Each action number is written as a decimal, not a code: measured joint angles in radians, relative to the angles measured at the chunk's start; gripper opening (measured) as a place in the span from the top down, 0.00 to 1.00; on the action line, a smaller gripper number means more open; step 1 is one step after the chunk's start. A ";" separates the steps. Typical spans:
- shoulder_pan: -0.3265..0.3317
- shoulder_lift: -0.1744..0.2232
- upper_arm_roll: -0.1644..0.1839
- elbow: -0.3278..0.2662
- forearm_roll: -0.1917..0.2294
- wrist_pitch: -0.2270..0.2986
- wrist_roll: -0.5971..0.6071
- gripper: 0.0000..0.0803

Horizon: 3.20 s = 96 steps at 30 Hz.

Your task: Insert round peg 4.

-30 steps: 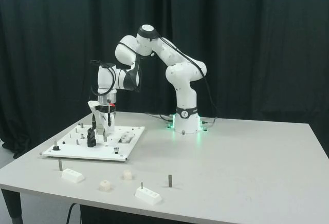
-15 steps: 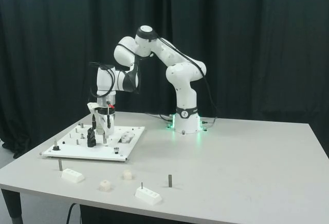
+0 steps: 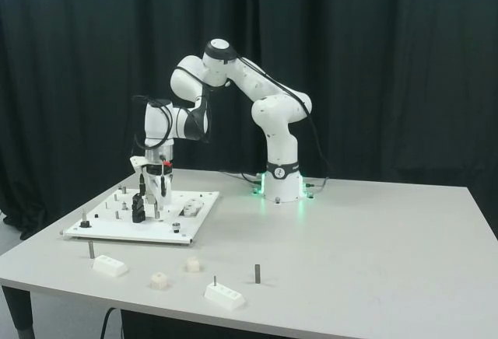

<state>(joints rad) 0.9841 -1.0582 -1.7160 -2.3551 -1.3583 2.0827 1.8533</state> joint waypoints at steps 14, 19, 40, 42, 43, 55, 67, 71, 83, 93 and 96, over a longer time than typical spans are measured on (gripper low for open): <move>0.017 0.000 -0.015 0.002 0.000 -0.010 0.000 0.81; 0.017 0.000 -0.016 -0.001 0.000 -0.011 0.000 0.81; 0.017 0.000 -0.018 -0.003 -0.002 -0.002 0.000 0.81; 0.017 0.000 -0.022 -0.003 -0.004 0.006 0.000 0.81; 0.017 0.000 -0.024 -0.002 -0.005 0.010 0.000 0.81; 0.014 0.000 -0.032 -0.001 -0.007 0.028 0.000 0.81; 0.000 0.000 -0.016 -0.025 -0.006 0.002 0.000 0.81; -0.007 0.000 -0.013 -0.031 -0.006 -0.004 0.000 0.81; -0.018 0.000 -0.009 -0.038 -0.007 -0.007 0.000 0.81; -0.019 0.000 -0.010 -0.038 -0.009 -0.004 0.000 0.81; -0.019 0.000 -0.011 -0.038 -0.010 -0.001 0.000 0.81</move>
<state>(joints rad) 0.9652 -1.0582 -1.7270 -2.3935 -1.3684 2.0815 1.8533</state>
